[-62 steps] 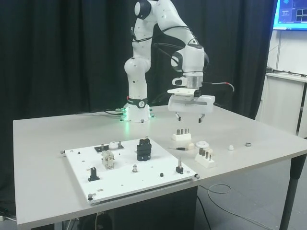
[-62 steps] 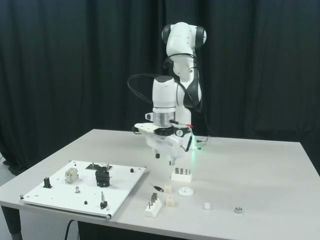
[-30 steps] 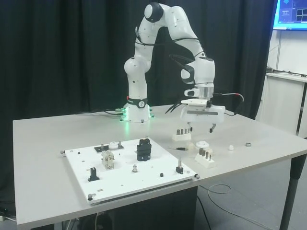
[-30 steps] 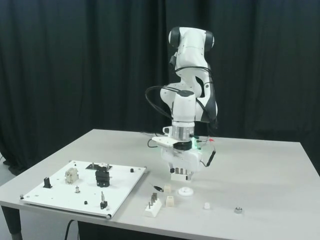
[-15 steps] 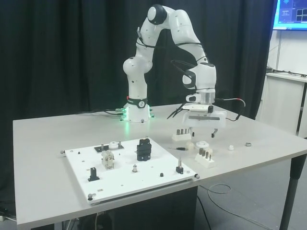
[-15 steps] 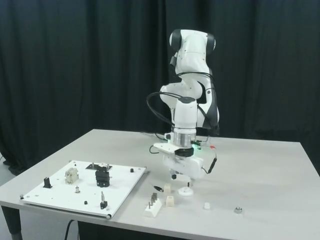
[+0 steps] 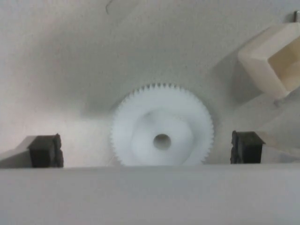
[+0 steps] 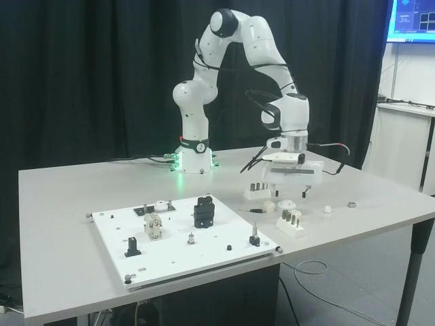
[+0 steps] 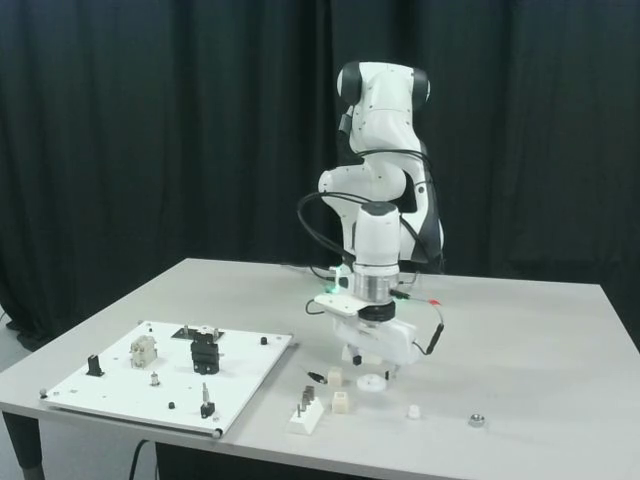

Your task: Pick large gear.

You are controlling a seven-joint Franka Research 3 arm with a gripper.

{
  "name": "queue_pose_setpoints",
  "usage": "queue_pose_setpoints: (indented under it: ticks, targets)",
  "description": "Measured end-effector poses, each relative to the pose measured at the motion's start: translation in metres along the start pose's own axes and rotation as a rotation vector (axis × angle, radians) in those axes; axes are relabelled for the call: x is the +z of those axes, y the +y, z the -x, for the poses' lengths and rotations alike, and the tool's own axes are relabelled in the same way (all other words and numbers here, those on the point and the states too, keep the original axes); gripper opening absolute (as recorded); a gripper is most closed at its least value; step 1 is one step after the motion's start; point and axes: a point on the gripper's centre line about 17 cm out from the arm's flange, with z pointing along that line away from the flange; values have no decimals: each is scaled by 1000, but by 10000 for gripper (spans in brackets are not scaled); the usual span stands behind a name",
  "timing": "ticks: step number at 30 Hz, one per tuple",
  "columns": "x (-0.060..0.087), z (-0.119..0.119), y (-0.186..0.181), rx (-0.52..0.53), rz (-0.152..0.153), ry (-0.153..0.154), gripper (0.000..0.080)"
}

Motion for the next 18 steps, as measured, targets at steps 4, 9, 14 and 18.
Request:
queue_pose_setpoints:
  ticks: [4, 9, 14, 18]
  targets:
    - [2, 3, -1, -2, 2, -3, 800]
    - [5, 7, -2, 10, 6, -8, 800]
    - [8, 9, -2, 16, 10, -10, 800]
    - [9, 9, -2, 18, 11, -8, 800]
